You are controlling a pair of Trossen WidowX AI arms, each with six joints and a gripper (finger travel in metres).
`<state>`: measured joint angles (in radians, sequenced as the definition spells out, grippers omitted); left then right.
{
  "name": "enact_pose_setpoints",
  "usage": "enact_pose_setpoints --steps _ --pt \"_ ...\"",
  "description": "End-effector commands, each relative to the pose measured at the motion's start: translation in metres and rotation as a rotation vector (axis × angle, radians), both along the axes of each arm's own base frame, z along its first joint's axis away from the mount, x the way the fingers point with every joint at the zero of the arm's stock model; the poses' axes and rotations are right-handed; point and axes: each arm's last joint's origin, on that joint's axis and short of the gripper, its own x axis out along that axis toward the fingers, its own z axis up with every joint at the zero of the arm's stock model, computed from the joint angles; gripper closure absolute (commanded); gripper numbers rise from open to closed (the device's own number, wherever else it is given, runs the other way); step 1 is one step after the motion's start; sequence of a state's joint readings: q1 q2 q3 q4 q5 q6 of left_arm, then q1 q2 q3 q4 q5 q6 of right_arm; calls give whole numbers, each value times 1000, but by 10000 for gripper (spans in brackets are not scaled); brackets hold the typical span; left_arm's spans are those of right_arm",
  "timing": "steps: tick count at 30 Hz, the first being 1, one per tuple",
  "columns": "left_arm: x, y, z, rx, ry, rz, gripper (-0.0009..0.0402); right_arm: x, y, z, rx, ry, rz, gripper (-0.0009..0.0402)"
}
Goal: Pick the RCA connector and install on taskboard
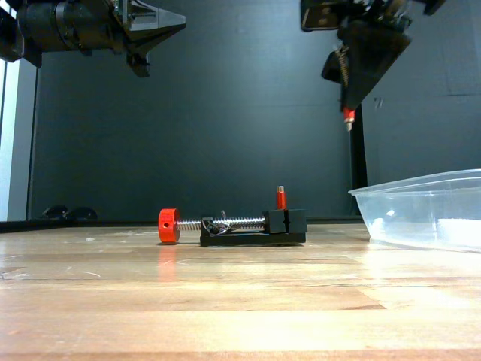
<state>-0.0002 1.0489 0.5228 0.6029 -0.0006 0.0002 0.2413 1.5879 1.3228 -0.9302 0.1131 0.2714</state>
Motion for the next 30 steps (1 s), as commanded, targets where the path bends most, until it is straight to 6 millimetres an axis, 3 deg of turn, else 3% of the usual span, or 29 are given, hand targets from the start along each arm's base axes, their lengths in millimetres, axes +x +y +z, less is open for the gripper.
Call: enact_pose_setpoints --steps 1,12,30 --pt "0 0 0 0 0 0 393 14 0 -3 -3 8 -10 393" --pt "0 0 0 0 0 0 393 49 -3 -14 -25 22 7 393" --pt "0 0 0 0 0 0 393 60 -6 -29 -42 -14 -14 393"
